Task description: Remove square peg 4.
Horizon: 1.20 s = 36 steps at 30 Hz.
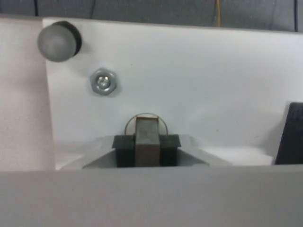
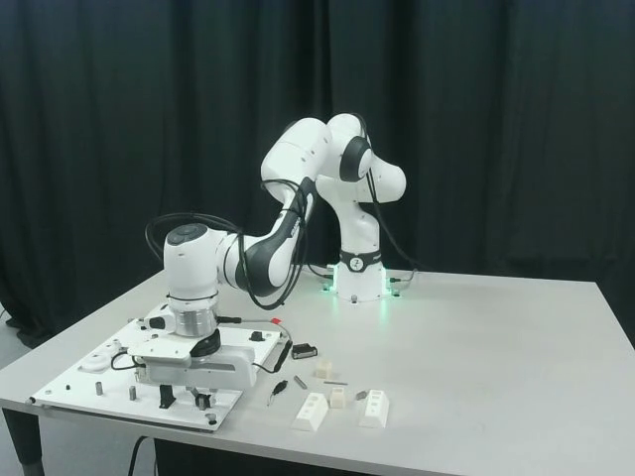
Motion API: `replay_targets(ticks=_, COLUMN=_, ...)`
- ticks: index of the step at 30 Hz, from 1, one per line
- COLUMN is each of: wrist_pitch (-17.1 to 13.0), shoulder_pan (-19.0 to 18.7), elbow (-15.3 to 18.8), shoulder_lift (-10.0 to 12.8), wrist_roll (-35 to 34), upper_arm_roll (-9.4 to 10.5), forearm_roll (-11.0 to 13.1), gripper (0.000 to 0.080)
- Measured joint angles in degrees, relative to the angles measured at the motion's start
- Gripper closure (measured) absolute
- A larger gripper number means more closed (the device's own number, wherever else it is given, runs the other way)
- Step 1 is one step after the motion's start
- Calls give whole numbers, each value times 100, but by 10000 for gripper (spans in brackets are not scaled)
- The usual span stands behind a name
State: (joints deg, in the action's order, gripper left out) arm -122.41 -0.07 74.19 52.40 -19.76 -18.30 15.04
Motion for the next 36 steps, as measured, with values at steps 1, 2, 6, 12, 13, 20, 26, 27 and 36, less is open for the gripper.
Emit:
replay_targets(ticks=1, wrist_pitch=0, shoulder_pan=0, elbow=0, shoulder_lift=0, wrist_roll=0, upper_arm_roll=0, forearm_roll=0, gripper=526)
replay_targets(ticks=2, wrist_pitch=0, shoulder_pan=0, elbow=0, shoulder_lift=0, wrist_roll=0, upper_arm_roll=0, forearm_roll=0, gripper=526)
replay_targets(ticks=6, wrist_pitch=2, shoulder_pan=0, elbow=-2, shoulder_lift=0, wrist_roll=0, upper_arm_roll=0, forearm_roll=0, gripper=704)
replay_targets(ticks=12, wrist_pitch=8, shoulder_pan=0, elbow=-4, shoulder_lift=1, wrist_roll=0, upper_arm_roll=0, forearm_roll=5, gripper=704)
replay_targets(ticks=13, wrist_pitch=9, shoulder_pan=0, elbow=-5, shoulder_lift=1, wrist_roll=0, upper_arm_roll=0, forearm_roll=6, gripper=704)
replay_targets(ticks=20, wrist_pitch=13, shoulder_pan=0, elbow=-8, shoulder_lift=1, wrist_roll=0, upper_arm_roll=1, forearm_roll=6, gripper=704)
replay_targets(ticks=26, wrist_pitch=17, shoulder_pan=0, elbow=-10, shoulder_lift=1, wrist_roll=0, upper_arm_roll=1, forearm_roll=6, gripper=704)
replay_targets(ticks=27, wrist_pitch=17, shoulder_pan=0, elbow=-11, shoulder_lift=1, wrist_roll=0, upper_arm_roll=1, forearm_roll=6, gripper=704)
replay_targets(ticks=36, wrist_pitch=19, shoulder_pan=0, elbow=-12, shoulder_lift=1, wrist_roll=33, upper_arm_roll=1, forearm_roll=-1, gripper=706)
